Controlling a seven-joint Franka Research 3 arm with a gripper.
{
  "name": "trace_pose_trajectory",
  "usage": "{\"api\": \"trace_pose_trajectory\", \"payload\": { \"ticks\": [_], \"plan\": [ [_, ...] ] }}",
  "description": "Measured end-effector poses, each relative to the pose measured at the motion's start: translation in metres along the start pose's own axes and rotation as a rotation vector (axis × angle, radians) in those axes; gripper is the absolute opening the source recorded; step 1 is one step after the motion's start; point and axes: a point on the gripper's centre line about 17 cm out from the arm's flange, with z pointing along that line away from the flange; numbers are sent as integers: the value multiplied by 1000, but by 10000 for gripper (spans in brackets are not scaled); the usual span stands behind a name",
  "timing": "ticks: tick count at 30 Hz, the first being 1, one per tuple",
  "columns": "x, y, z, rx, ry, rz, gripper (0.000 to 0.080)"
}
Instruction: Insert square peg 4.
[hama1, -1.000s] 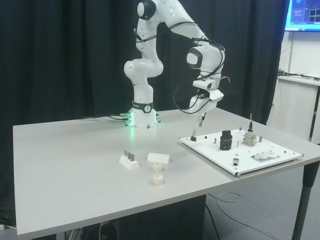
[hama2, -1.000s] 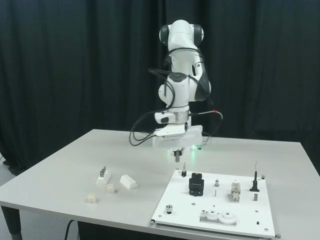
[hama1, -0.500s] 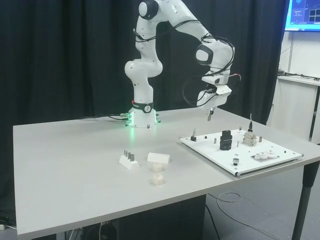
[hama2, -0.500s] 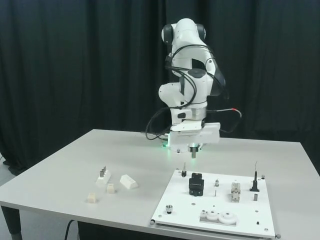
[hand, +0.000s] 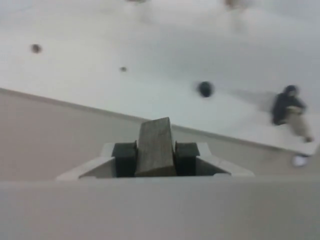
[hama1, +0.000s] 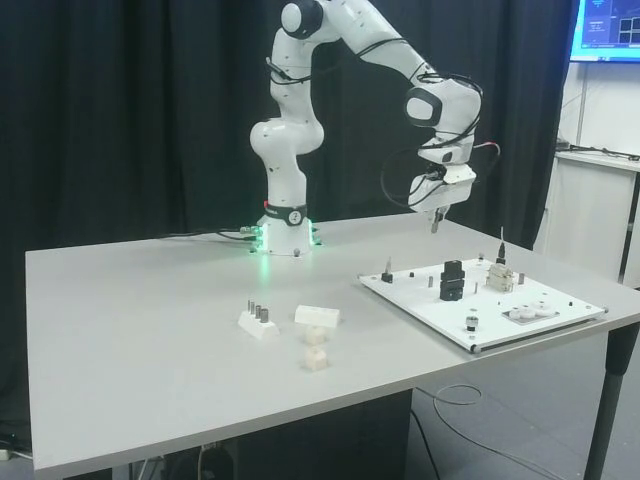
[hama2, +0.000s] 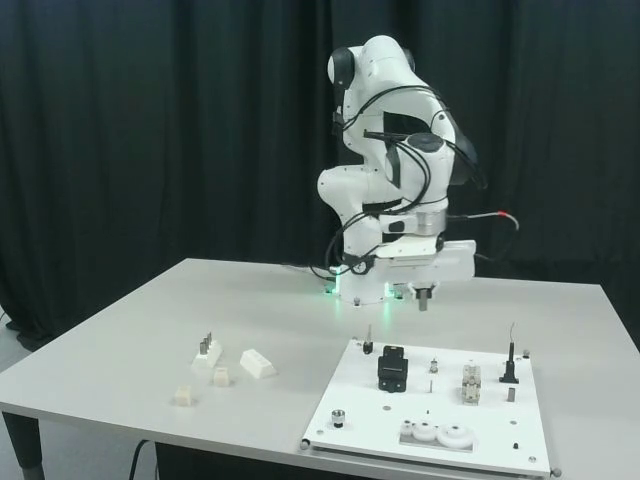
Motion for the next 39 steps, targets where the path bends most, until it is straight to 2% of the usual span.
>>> {"api": "trace_pose_trajectory", "payload": {
  "ticks": [6, 18, 29, 39],
  "plan": [
    [-4, -32, 2, 9, 7, 38, 159],
    [0, -84, 14, 7, 57, 105, 159],
    [14, -104, 34, 16, 98, 212, 159],
    [30, -111, 48, 31, 117, 296, 159]
  ]
}}
